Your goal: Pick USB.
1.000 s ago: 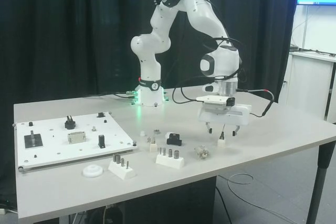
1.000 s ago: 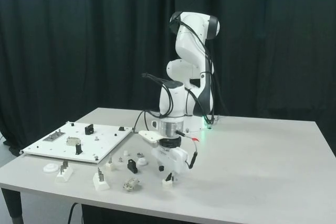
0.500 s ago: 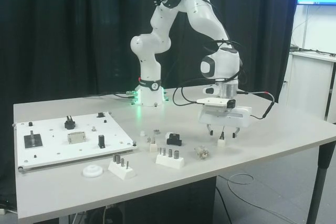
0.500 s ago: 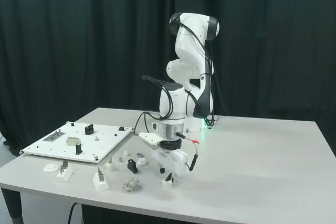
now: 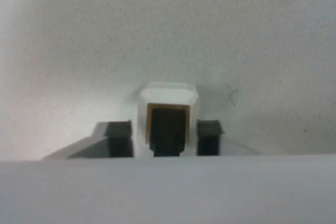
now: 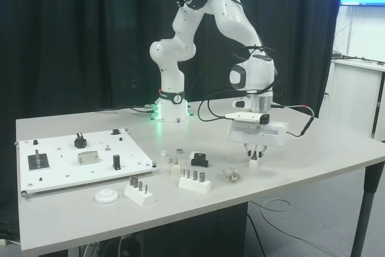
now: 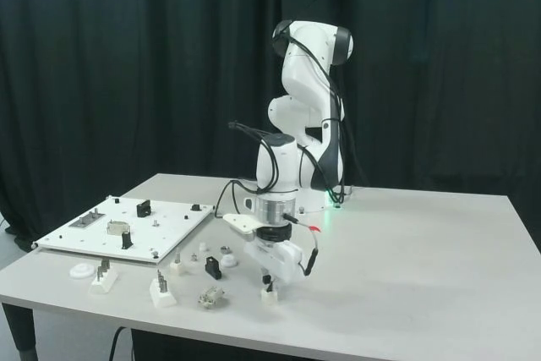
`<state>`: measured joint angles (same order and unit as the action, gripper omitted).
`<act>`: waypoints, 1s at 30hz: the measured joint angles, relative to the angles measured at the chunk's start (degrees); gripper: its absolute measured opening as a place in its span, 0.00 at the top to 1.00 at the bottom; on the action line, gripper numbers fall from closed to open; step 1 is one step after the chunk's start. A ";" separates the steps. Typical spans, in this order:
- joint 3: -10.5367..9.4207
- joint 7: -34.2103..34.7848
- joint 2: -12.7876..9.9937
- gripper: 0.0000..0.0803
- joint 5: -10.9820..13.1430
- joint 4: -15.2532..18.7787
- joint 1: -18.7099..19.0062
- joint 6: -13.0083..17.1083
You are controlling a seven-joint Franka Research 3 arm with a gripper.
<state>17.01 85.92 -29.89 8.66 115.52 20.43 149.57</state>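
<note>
The grey bench (image 6: 337,142) carries the USB (image 6: 254,161) directly below the gripper (image 6: 255,151), which is closed on it. USB: white block with black insert. Only the wrist view shows both fingertips (image 5: 209,136) flanking it.

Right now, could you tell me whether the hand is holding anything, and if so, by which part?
Yes: the hand is closed on the USB plug, one finger on each of its sides, as it stands in its white holder.
</note>
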 joint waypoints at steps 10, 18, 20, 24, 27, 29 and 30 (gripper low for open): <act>-0.01 -1.01 -0.05 0.88 -0.29 -0.41 -0.35 -0.44; 0.01 -2.34 0.38 0.88 -0.52 -1.52 -0.72 -2.01; 0.03 -2.44 0.61 0.88 -0.64 -2.01 -0.85 -3.09; 0.04 -2.51 1.26 0.88 -1.23 -3.18 -1.14 -5.84; 0.05 -2.52 1.78 0.88 -1.49 -4.04 -1.34 -8.03; 0.06 -2.52 2.12 0.88 -1.56 -4.58 -1.44 -9.42; 0.07 -2.52 2.26 0.88 -1.57 -4.83 -1.47 -10.04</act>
<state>17.09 83.40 -27.63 7.09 110.69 18.95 139.53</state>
